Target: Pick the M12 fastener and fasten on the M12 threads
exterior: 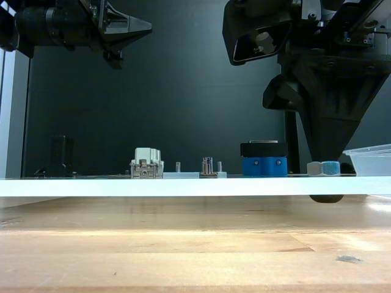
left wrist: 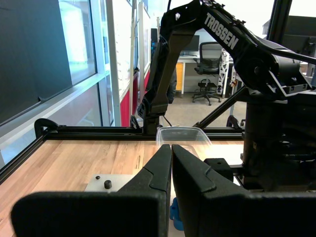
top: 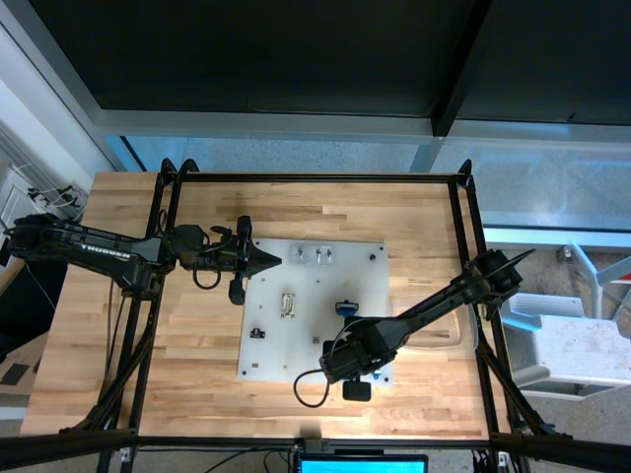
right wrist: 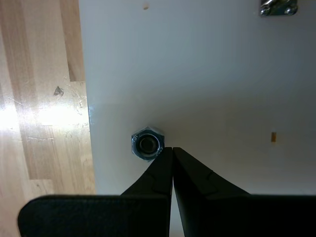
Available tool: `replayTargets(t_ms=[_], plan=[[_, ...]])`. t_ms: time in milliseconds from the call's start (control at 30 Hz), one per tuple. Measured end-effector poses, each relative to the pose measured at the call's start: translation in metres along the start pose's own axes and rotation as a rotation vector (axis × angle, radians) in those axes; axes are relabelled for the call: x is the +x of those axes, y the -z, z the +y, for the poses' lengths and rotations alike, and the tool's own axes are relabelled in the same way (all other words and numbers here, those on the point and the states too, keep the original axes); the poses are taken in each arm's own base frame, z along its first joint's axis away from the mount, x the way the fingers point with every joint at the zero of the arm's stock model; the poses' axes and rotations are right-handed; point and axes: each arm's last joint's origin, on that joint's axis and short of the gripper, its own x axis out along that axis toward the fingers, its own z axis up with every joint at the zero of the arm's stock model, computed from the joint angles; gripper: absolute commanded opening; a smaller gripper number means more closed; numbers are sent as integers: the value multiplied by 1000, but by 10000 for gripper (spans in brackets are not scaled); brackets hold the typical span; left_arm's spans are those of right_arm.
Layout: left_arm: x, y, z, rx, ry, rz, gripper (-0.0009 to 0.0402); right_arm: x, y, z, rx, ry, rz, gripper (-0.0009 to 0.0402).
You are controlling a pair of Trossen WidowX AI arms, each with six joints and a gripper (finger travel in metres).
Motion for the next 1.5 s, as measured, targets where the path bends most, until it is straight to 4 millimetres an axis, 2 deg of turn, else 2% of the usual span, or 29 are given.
replayTargets(t_ms=[300,967,1200,1500], plan=[[0,0,0,0,0,0,0,-1,4,6,-53,-176,104,0],[0,0,0,0,0,0,0,-1,3,3,-54,-97,63,0],[0,0,0,0,0,0,0,-18,3,4,-48,-88,10,0],[0,0,0,0,0,0,0,-49,7,2,-43,-122,-49,0]])
